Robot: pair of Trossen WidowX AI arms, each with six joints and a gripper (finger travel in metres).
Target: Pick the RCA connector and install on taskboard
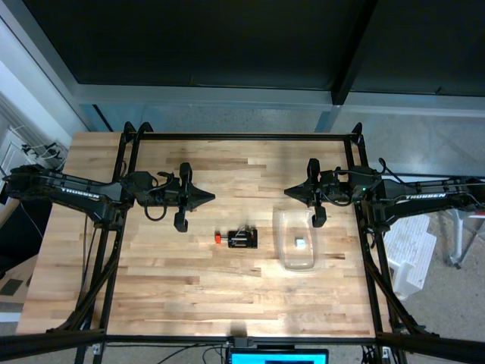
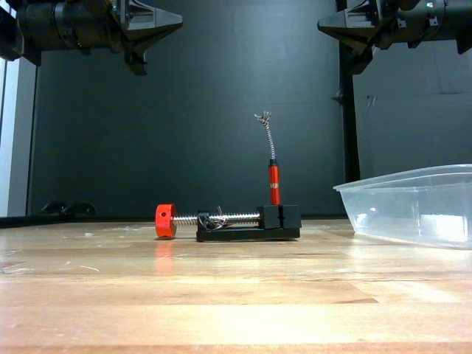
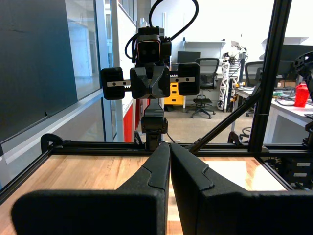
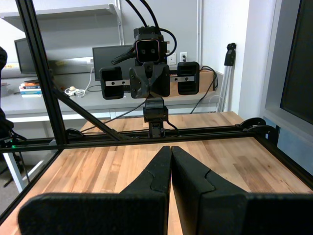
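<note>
Nearest us the bare table [image 2: 221, 310], on it the vise [image 2: 248, 223], our connector [image 2: 273, 184] standing upright atop it, unheld, left gripper [image 3: 169, 146] and right gripper [image 4: 171, 148] aloft, both clenched on nothing.

Table [image 1: 189, 303]: pale wood planks, smooth, faint sheen.
Tray [image 2: 413, 206]: clear glossy plastic.
Vise [image 2: 284, 220]: matt black; screw [image 2: 232, 218] of bright threaded metal; knob [image 2: 165, 220] matt red.
Connector [image 2: 273, 183]: glossy red, upright on vise; cable [image 2: 270, 144] of braided metal.
Left gripper [image 3: 169, 145], right gripper [image 4: 171, 148]: matt black plastic, fingers together, raised over table's left and right.
</note>
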